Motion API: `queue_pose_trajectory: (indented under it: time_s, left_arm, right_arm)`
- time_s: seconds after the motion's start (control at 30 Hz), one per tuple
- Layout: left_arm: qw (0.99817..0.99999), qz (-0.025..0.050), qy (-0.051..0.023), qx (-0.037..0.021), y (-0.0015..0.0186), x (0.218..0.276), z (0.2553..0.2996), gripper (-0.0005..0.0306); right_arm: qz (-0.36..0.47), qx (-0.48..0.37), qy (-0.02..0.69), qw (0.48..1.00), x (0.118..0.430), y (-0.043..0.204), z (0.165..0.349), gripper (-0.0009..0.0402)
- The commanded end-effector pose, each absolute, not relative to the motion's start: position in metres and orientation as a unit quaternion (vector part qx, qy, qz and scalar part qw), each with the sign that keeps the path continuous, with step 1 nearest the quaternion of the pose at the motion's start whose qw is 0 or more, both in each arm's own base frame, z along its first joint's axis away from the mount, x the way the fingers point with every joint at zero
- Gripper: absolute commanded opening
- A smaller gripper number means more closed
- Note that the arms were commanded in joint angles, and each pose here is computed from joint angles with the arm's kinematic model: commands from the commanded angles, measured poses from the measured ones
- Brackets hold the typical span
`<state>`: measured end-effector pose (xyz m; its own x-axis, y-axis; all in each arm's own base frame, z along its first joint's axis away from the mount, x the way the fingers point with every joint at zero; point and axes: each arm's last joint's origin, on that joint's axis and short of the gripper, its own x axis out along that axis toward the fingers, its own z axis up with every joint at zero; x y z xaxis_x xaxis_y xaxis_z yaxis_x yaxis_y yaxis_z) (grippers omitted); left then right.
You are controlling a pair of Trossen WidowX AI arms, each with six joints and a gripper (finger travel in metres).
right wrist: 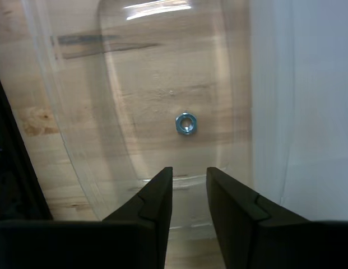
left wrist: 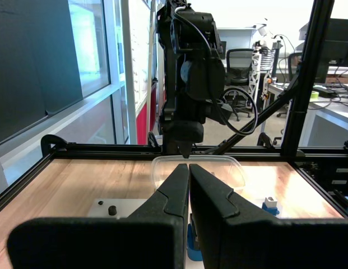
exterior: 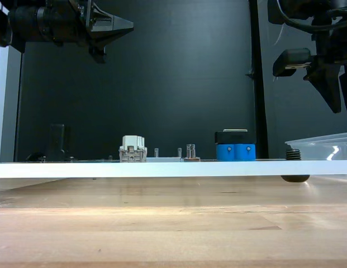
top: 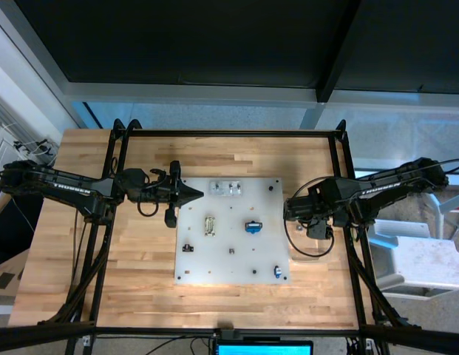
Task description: Pick the M12 fastener and fasten on the M12 threads
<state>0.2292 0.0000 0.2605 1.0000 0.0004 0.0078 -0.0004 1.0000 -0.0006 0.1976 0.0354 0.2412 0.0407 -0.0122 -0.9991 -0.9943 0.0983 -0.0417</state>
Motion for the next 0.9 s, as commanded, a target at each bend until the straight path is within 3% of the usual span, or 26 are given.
queue_pose_trajectory:
  time_s: [0.03, 0.53, 0.9]
  left_arm:
    - [0.99999, 0.0002, -0.0039, -0.0003, 0.0, 0.2292, 0.2605, 0.0]
    - [0.99999, 0.0002, -0.0039, -0.0003, 0.0, 0.2292, 0.2605, 0.0]
    - [0.99999, 0.0004, -0.0039, -0.0003, 0.0001, 0.2292, 0.2605, 0.0]
  right_arm:
    - [0.464, -0.492, 0.511, 0.531, 0.201, 0.037, 0.238, 0.0112]
    - [0.465, -0.493, 0.509, 0.53, 0.201, 0.038, 0.207, 0.0179]
    - [0.468, -0.494, 0.501, 0.534, 0.202, 0.037, 0.18, 0.0184]
